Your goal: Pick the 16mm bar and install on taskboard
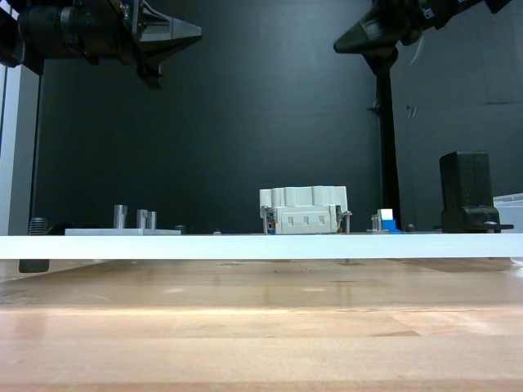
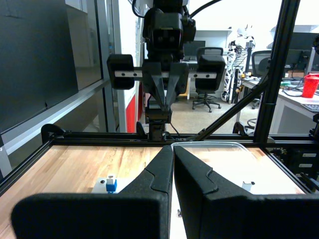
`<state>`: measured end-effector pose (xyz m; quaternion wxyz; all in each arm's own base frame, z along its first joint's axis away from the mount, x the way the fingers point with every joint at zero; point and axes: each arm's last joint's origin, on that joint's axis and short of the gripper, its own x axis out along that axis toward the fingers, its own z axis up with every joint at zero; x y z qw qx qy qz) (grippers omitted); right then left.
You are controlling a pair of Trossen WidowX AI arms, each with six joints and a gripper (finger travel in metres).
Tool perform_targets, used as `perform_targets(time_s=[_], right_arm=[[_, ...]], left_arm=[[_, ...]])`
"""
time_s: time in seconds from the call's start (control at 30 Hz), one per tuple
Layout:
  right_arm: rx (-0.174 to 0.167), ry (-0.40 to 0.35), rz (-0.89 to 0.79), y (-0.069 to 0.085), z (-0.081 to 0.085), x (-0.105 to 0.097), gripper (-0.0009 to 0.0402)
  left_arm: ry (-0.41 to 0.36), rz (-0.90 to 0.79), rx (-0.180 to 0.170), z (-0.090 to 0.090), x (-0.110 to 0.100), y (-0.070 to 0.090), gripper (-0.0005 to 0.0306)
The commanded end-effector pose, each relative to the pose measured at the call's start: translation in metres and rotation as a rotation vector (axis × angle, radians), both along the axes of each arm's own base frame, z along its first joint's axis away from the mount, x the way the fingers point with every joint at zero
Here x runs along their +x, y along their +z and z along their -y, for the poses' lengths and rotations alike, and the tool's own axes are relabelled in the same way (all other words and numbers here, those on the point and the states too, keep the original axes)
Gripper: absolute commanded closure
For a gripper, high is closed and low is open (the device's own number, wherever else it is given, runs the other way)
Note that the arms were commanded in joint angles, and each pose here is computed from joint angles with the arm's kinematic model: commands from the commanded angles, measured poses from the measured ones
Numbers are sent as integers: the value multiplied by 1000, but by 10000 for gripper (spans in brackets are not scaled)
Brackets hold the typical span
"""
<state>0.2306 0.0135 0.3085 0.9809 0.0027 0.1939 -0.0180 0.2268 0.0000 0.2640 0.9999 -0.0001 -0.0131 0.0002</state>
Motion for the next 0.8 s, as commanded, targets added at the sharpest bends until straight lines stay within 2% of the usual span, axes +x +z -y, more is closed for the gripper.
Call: perform_targets(time_s=[0.03, 0.37, 0.8], right_arm=[[-2, 1, 78, 1, 4, 0, 393], [3, -6, 248, -7, 13, 4, 393], [3, -15, 381, -24, 22, 1, 394]], left_arm=[[0, 0, 0, 0, 0, 0, 300], [0, 0, 0, 0, 0, 0, 300], [0, 0, 0, 0, 0, 0, 300]])
